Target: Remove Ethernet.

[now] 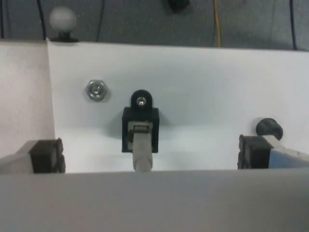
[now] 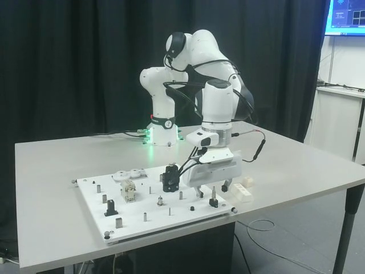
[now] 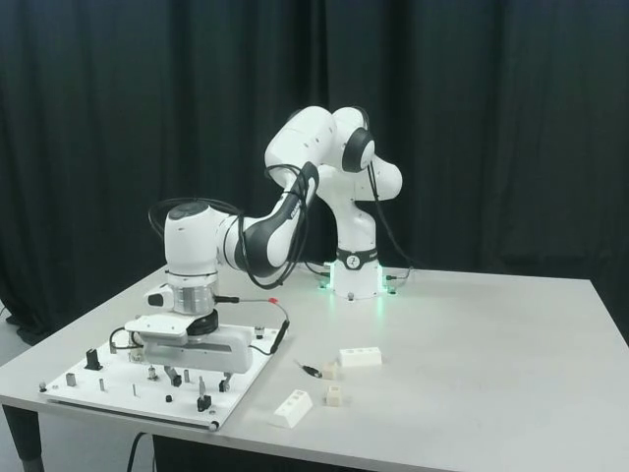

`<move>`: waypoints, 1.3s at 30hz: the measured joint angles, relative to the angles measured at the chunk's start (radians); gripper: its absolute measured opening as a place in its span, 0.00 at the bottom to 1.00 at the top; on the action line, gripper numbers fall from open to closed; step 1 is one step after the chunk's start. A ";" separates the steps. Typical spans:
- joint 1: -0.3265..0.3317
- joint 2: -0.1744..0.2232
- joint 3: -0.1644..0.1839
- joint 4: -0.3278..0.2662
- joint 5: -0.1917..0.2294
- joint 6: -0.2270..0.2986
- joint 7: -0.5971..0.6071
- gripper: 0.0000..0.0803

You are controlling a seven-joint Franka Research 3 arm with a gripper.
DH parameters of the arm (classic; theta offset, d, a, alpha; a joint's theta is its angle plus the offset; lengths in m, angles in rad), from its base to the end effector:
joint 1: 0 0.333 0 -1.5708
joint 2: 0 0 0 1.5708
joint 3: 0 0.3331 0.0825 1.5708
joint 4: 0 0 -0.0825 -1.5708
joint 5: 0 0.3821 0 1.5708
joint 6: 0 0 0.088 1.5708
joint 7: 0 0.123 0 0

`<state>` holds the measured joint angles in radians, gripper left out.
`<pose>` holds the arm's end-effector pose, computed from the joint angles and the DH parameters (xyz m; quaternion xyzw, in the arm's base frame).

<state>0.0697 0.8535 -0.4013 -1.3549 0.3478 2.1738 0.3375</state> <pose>0.7338 -0.1626 0.2351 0.9335 -0.3580 0.0181 0.0041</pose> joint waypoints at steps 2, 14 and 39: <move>0.000 0.002 0.000 0.000 0.000 0.001 0.001 1.00; 0.000 0.010 0.001 0.000 0.000 0.010 0.001 1.00; 0.000 0.024 0.001 0.000 -0.003 0.035 0.000 0.86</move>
<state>0.0697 0.8777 -0.4004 -1.3548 0.3451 2.2088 0.3371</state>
